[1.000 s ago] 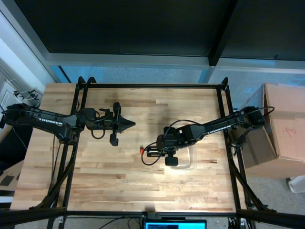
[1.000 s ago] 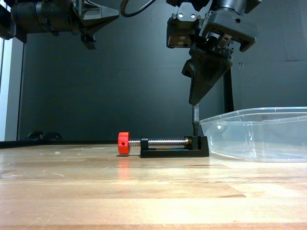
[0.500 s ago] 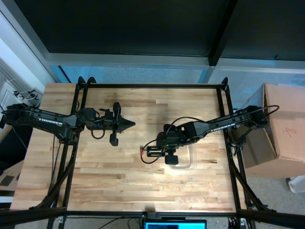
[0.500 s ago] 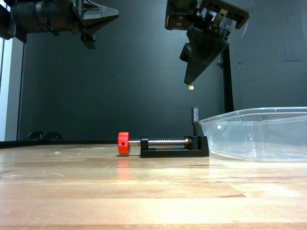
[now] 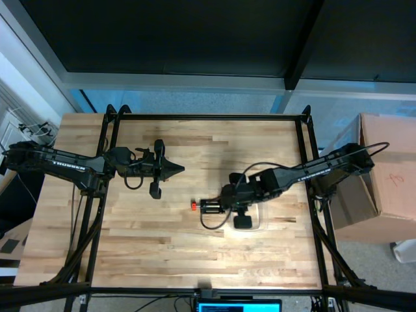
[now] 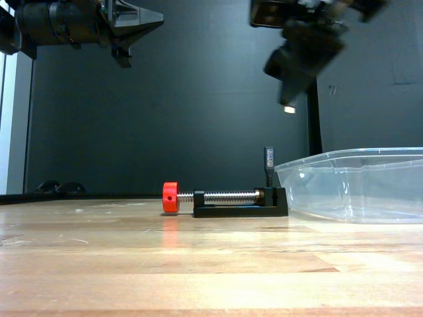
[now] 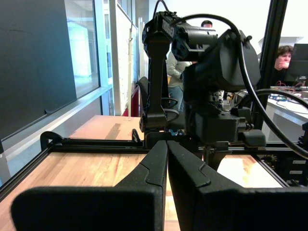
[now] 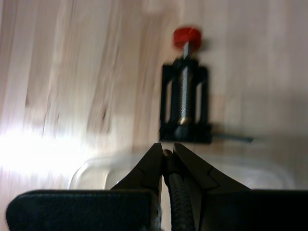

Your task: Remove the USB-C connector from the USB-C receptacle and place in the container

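The left gripper (image 5: 180,169) is hovering over the table's (image 5: 162,253) left half, pointing right, well apart from the red-knobbed clamp (image 5: 207,206). The right gripper (image 5: 226,196) is hanging above the clamp's right end, at the clear container's (image 5: 262,221) left edge. A dark cable (image 5: 208,225) is looping nearward from it, and the USB-C connector is too small to tell.

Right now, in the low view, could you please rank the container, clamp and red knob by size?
container
clamp
red knob
The right gripper holds the connector above them; left gripper hovers shut, upper left.
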`<state>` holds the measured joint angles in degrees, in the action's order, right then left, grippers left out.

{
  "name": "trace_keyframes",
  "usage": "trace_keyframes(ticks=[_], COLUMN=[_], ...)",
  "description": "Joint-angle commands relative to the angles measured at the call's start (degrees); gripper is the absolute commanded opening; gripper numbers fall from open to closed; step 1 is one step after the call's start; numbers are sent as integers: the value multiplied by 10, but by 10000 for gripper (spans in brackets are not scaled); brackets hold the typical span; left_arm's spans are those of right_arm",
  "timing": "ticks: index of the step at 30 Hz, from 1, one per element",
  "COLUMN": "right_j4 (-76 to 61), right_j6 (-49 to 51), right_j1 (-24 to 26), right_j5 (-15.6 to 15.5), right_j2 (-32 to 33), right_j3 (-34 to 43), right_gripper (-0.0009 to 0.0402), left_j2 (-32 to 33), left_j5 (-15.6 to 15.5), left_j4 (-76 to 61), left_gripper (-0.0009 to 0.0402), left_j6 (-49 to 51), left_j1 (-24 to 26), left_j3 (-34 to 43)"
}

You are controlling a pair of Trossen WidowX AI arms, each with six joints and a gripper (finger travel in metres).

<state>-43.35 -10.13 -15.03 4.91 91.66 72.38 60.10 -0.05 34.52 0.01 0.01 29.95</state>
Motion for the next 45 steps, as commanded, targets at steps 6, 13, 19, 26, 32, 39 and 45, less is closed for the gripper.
trace_keyframes(ticks=[6, 13, 19, 26, 32, 39, 45], right_j4=[14, 27, 34, 36, 36, 41, 74], right_j6=[-1, -2, -17, -29, -30, -32, -43], right_j1=[-12, -15, -20, -22, -25, -26, -9], right_j5=[0, 0, -5, 2, 2, 16, 44], right_j2=[-66, -87, -87, -87, -87, -88, -114], right_j3=[-103, -159, -170, -174, -175, -175, -171], right_gripper=[0, 0, 34, 148, 195, 196, 196], left_j2=[0, 0, 0, 0, 0, 0, 0], left_j5=[0, 0, 0, 0, 0, 0, 0], left_j4=[0, 0, 0, 0, 0, 0, 0], left_gripper=[0, 0, 0, 0, 0, 0, 0], left_j6=[0, 0, 0, 0, 0, 0, 0], left_j1=[0, 0, 0, 0, 0, 0, 0], left_j3=[0, 0, 0, 0, 0, 0, 0])
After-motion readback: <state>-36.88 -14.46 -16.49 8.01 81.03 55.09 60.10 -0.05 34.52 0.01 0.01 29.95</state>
